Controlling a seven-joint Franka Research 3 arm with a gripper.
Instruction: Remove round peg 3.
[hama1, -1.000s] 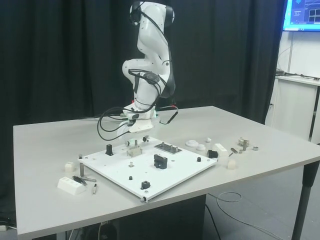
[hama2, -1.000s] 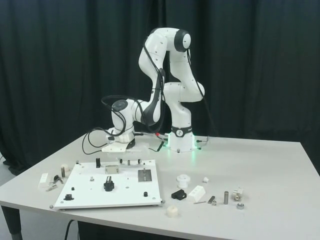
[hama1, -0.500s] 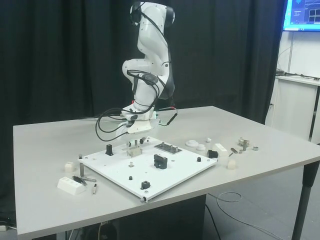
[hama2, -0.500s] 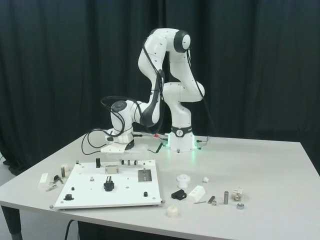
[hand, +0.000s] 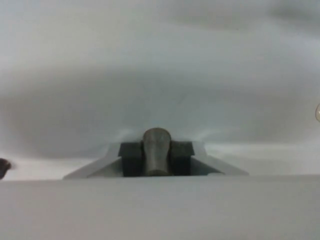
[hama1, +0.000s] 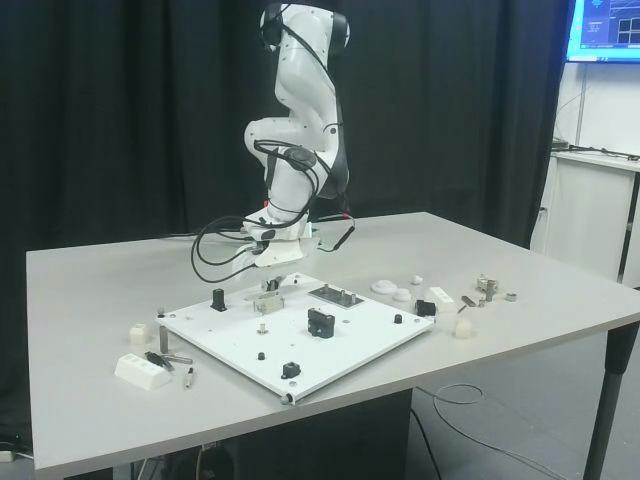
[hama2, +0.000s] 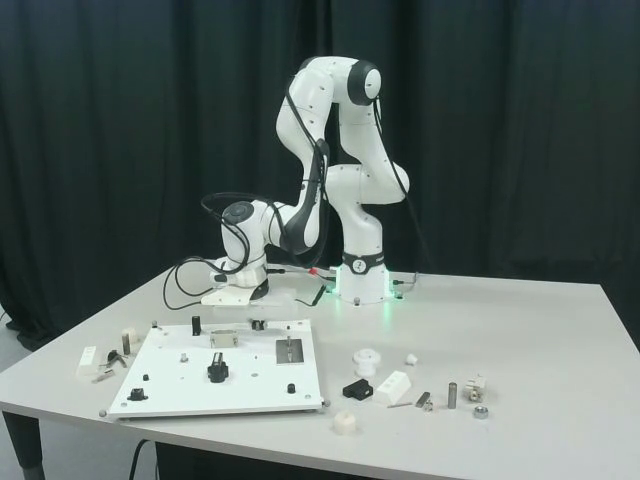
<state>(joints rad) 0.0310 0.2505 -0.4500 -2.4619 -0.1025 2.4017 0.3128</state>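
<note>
1. The wrist view looks close at a grey round peg (hand: 157, 152). It stands between two dark fingers (hand: 131, 159), and they pinch it from both sides.
2. The room views do not show that pinch. There the gripper (hama1: 272, 287) is only a small dark shape under the white arm (hama1: 300, 120).
3. The first room view shows the gripper low over the far edge of the white board (hama1: 345, 345), so the peg is there.
4. The second room view shows the grey bench (hama2: 520, 340) with small loose parts (hama2: 395, 385) beside the board, well apart from the gripper (hama2: 256, 324).
</note>
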